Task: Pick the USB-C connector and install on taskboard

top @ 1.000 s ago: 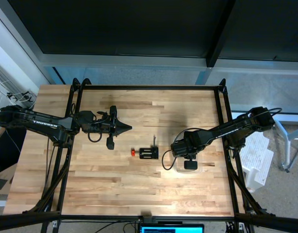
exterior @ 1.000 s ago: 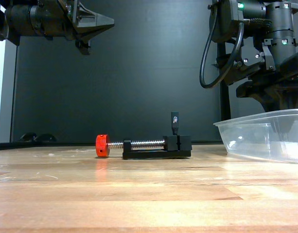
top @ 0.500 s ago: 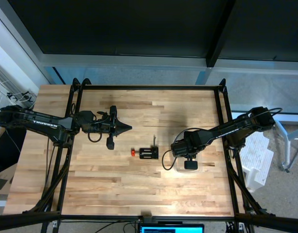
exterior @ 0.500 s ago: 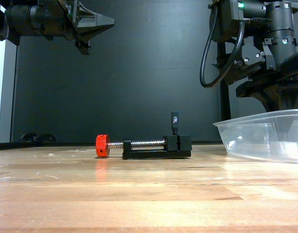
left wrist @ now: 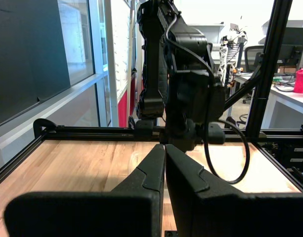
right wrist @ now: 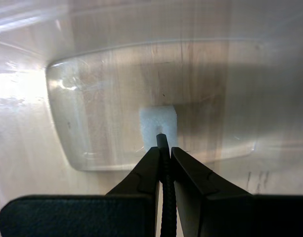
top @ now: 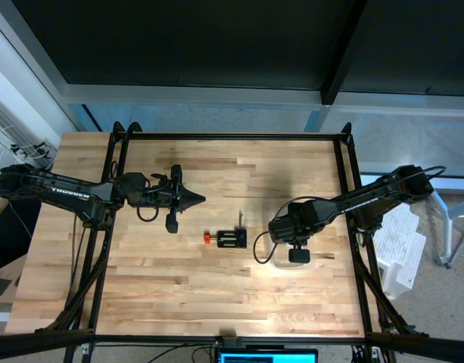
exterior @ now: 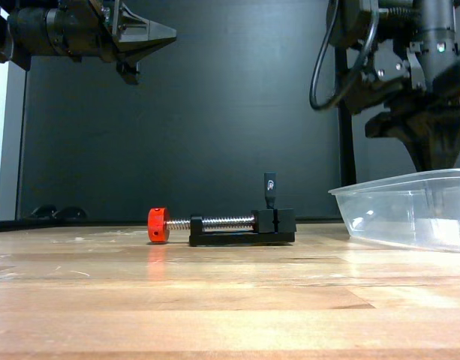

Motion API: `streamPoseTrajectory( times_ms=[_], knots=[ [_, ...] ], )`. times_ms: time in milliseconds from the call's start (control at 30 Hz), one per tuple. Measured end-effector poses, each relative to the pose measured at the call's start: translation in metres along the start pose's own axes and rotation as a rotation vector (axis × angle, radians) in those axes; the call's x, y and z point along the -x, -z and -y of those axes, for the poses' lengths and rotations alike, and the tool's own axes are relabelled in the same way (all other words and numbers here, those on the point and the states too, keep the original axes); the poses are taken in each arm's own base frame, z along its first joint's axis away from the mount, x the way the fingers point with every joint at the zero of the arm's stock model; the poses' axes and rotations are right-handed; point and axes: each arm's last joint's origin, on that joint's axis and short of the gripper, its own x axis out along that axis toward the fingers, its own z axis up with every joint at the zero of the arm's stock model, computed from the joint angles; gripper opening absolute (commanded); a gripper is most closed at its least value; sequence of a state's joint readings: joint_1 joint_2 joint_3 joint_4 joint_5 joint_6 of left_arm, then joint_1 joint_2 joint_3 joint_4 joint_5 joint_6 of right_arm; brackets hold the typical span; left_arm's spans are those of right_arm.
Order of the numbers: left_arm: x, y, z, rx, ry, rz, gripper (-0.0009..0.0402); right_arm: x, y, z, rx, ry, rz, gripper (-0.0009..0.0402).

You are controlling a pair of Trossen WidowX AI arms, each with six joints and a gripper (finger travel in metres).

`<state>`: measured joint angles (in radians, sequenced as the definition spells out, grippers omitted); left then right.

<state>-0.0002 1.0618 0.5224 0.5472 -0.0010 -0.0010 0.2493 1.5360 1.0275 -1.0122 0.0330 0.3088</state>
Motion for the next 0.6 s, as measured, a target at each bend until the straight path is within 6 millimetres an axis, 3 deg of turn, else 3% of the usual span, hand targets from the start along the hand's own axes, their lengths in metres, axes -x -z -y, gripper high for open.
streamPoseTrajectory(
  times_ms=[600],
  knots=[
    [0.0, 0.0, 0.0, 0.0, 0.0, 0.0, 0.0, 0.062, 0.0, 0.002, -0.003, -0.013, 0.042, 0.0]
  ],
)
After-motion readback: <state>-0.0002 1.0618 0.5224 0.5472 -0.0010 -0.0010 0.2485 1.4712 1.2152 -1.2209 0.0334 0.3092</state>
